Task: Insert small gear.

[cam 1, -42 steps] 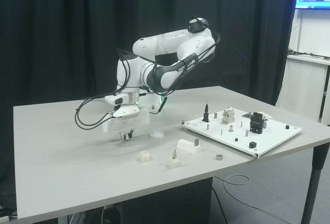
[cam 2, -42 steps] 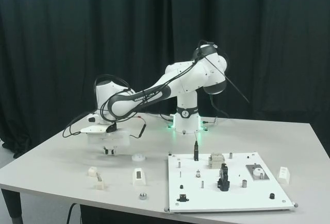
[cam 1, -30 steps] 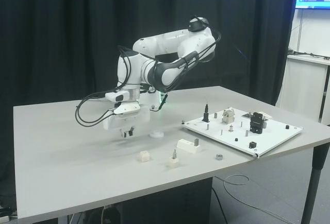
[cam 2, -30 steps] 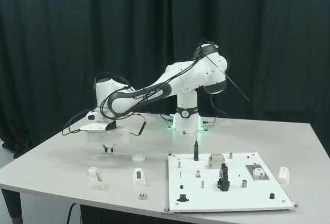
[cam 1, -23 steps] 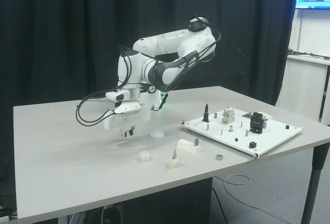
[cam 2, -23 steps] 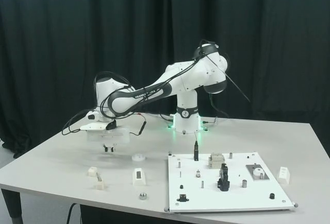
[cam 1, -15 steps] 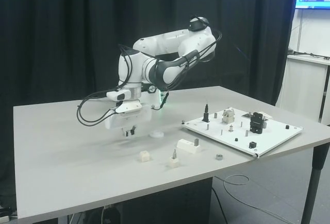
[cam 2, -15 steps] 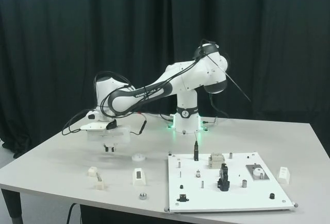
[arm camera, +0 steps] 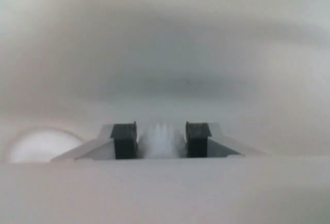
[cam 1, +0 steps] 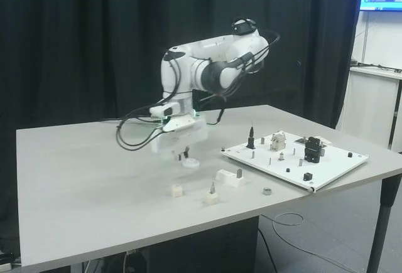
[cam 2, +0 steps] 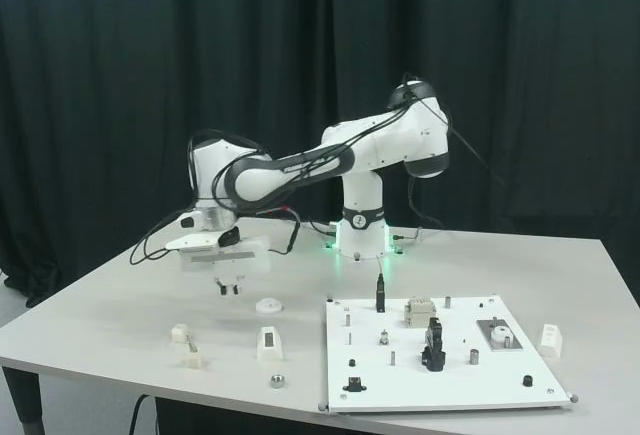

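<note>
- Two black finger pads (arm camera: 125,140) of the gripper (arm camera: 161,140) show in my wrist view, closed in on a white ridged piece that I take to be the small gear (arm camera: 161,142). It fills the gap between them.
- From either room camera the small gear is too small for me to make out at the gripper (cam 2: 229,288).
- The gripper hangs above the grey table (cam 1: 75,191) with its fingers pointing down, clear of the surface.
- It sits just left of a white round disc (cam 2: 268,306) that lies flat on the table. In the wrist view the same disc (arm camera: 41,145) shows as a pale shape off to one side of the fingers.
- Right of the disc lies the white assembly board (cam 2: 420,390), flat on the table and carrying pegs and small black and grey fittings.
- Near the front edge, left of the board, I see a small white block (cam 2: 180,333), a second white block with an upright pin (cam 2: 192,357), a white block with a grey slot (cam 2: 268,343) and a small metal ring (cam 2: 277,381), each apart from the others.
- The white arm (cam 2: 300,167) reaches left from its base at the far middle of the table, where a green light (cam 2: 330,247) glows.
</note>
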Available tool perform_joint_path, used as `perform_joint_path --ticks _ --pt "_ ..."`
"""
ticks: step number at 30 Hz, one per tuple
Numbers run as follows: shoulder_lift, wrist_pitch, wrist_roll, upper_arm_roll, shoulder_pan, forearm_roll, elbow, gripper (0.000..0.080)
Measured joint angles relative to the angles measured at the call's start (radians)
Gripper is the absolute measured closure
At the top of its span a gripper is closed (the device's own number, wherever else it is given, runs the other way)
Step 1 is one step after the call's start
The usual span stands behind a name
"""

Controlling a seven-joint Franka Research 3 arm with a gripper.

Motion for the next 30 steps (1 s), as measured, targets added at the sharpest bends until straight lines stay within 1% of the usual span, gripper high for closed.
perform_joint_path --ticks 8,15,24,30 --pt "-0.003 -0.075 0.109 -0.056 0.097 -0.001 0.032 0.0603" --pt "-0.009 -0.118 0.223 -0.091 0.195 -0.007 0.051 0.0603" --pt "-0.021 -0.147 0.392 -0.116 0.33 -0.025 0.077 0.0603" --pt "-0.033 -0.152 0.519 -0.119 0.418 -0.047 0.103 0.0603"
